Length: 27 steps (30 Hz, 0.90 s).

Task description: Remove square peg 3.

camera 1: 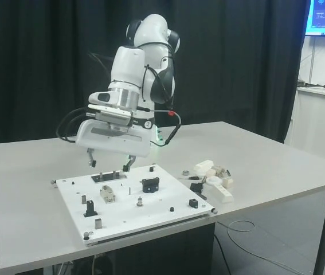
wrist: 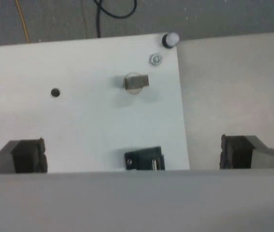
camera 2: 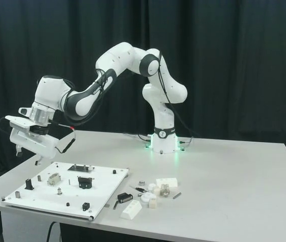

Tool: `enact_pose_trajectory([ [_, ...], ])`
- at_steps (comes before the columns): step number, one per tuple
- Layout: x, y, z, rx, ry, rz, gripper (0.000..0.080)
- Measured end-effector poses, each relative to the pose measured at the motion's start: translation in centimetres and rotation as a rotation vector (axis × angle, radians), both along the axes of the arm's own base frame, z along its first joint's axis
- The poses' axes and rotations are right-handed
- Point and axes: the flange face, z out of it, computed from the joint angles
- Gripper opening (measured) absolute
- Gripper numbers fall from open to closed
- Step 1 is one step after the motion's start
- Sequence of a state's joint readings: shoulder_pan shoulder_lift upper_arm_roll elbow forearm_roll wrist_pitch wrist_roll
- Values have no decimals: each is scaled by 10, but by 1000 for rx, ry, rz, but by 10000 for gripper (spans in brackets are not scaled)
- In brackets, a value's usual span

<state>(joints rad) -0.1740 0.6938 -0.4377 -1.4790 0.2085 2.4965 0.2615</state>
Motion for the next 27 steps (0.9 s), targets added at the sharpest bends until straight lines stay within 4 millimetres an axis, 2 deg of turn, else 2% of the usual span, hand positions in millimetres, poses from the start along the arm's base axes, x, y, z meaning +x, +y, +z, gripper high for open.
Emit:
enact_pose_trajectory([
  [13, 13, -26, -18, 12, -42, -31, 800],
  [27, 19, -41, -33, 48, -82, -11, 800],
])
